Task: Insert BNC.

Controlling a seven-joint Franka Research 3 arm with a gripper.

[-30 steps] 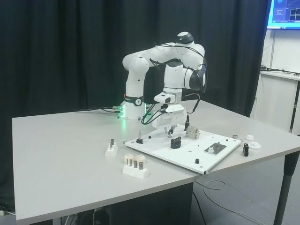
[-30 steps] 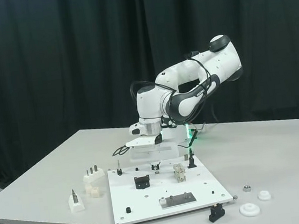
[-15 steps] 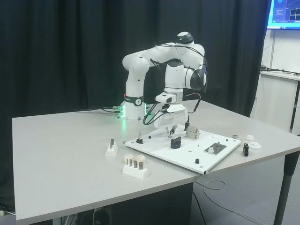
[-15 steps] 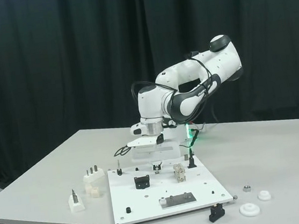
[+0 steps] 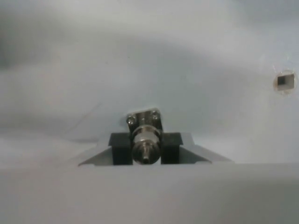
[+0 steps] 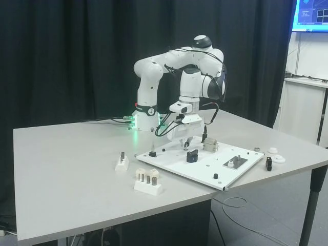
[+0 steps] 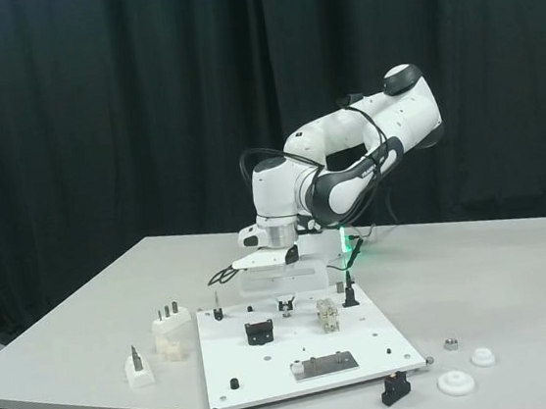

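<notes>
The BNC connector (image 5: 145,142) is a metal barrel with a small square flange, and it stands in a black bracket (image 5: 120,148) on the white board (image 5: 196,70). In the room views it sits near the board's far edge (image 6: 184,146) (image 7: 285,306). My gripper (image 6: 185,139) (image 7: 283,290) hangs straight above it, a little way up and pointing down. A pale blurred band covers the lower part of the wrist view. The white board (image 6: 205,166) (image 7: 299,349) lies flat on the grey table (image 6: 66,154).
On the board stand a black block (image 6: 192,156), a grey connector block (image 6: 210,145), a thin black post (image 7: 349,292) and a metal plate (image 6: 236,162). White peg holders (image 6: 148,182) (image 6: 122,161) sit beside the board. White rings (image 6: 277,156) and a black clip (image 6: 269,163) lie near the table's edge.
The gripper has risen slightly above the BNC connector. The board and the parts on it have not moved.
</notes>
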